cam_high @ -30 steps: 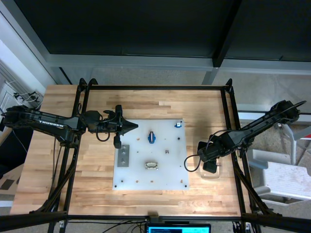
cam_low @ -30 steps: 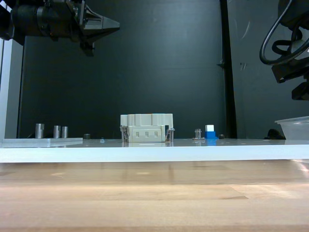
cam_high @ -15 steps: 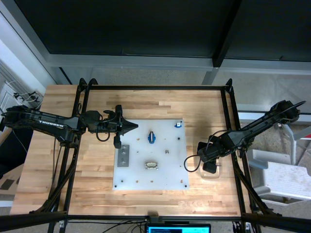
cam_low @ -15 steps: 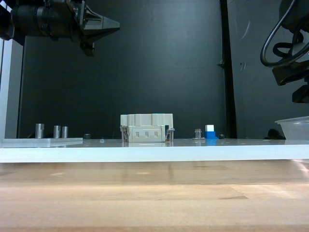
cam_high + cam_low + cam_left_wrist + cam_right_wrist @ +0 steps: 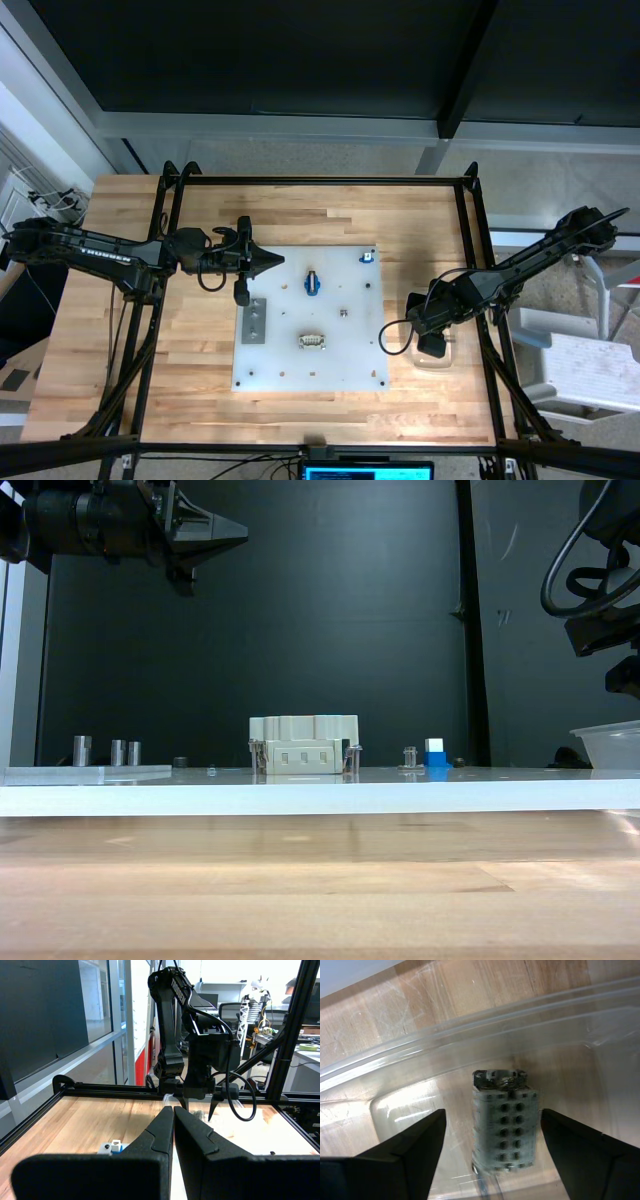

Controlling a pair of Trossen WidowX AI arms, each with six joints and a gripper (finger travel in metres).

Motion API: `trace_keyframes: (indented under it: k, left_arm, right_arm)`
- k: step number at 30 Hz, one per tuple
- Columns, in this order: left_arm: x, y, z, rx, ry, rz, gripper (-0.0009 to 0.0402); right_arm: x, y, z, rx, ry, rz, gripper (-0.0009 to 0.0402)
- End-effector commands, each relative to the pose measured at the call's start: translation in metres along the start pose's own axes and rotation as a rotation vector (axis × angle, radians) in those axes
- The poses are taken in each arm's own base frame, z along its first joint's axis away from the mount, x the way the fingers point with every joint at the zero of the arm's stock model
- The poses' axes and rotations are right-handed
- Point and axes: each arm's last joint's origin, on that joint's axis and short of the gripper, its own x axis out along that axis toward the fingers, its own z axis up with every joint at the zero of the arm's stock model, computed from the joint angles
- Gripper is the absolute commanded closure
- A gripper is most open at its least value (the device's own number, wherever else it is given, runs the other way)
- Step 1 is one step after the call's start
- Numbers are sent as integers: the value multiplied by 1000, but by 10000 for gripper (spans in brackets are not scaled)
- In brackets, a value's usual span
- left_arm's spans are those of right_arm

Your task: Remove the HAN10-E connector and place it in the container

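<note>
Right wrist view pretty much tells it: the HAN10-E connector (image 5: 505, 1120) is lying flat on the floor of the container (image 5: 470, 1020), pin holes facing up, one darker metal end showing. The right gripper (image 5: 492, 1112) hangs right over it with its fingers (image 5: 395, 1160) spread wide, one on each side of the connector and touching neither it nor anything else, so it's got hold of nothing. In the high view the tub sits on the table (image 5: 200, 380) at right-centre of the frame, just off the right edge of the white board (image 5: 340, 290). On the board there's a beige housing (image 5: 312, 341) near the middle-bottom, a blue upright piece (image 5: 312, 283) above it, a small blue-and-white bit (image 5: 367, 256) at the upper right corner, and a grey plate with three holes (image 5: 257, 322) at the left edge. The left gripper (image 5: 173, 1110) is up in the air over the board's upper left corner, pointing right, fingers pressed together with nothing between them.
</note>
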Motion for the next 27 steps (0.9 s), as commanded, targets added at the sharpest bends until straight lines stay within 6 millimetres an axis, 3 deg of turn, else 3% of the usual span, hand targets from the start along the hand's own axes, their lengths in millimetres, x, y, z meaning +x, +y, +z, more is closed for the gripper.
trace_keyframes:
  k: [1, 27]
  left_arm:
    - [0, 0, 0, 0, 0, 0, 393]
    - [0, 0, 0, 0, 0, 0, 393]
  right_arm:
    - [0, 0, 0, -1, 1, 0, 103]
    - [-51, 7, 9, 5, -5, 5, 103]
